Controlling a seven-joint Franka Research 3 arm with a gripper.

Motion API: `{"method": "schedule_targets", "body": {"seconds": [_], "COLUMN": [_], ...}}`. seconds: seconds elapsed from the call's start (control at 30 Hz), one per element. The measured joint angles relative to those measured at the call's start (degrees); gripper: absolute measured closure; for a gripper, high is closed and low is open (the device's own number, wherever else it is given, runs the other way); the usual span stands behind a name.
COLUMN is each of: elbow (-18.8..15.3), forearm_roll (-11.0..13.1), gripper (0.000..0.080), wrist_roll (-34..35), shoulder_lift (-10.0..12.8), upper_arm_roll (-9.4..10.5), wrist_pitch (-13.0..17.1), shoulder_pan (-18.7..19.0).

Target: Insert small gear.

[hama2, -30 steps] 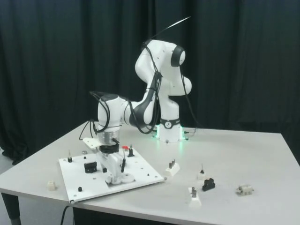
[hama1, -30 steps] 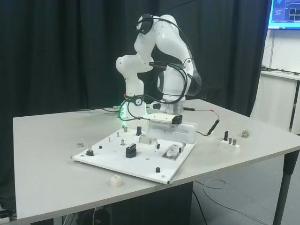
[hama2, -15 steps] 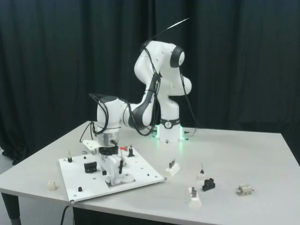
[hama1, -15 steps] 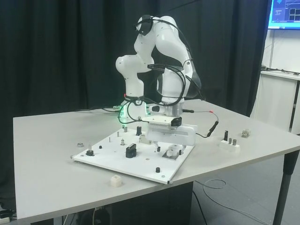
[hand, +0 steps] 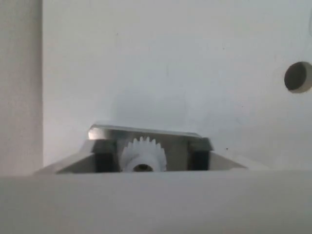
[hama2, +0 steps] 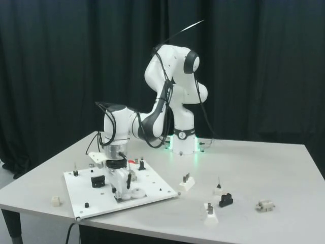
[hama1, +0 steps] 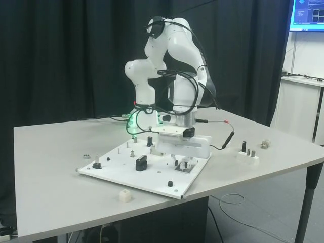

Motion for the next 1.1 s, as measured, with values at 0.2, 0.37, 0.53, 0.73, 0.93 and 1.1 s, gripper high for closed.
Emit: {"method": "schedule_targets", "body": {"seconds": [0.2,0.37,0.53,0.73,0.93,1.1], "elbow": [0.15,0.15,0.15,0.16,0.2,0.23], "forearm_roll": [0.63,0.78,0.78,0.72,0.49,0.18], "gripper": [0.0508,0.0607,0.0607,0.0607,0.0606,0.0607], "wrist_roll": [0.0,0.0,0.0,-1.52,-7.72,-13.33], "shoulder_lift": [0.06,0.06,0.07,0.08,0.11,0.13], "upper_arm_roll": [0.28,0.29,0.29,0.3,0.31,0.31], "wrist_pitch": [0.06,0.08,0.11,0.11,0.11,0.11], "shoulder_pan": [0.0,0.0,0.0,0.0,0.05,0.13]}}
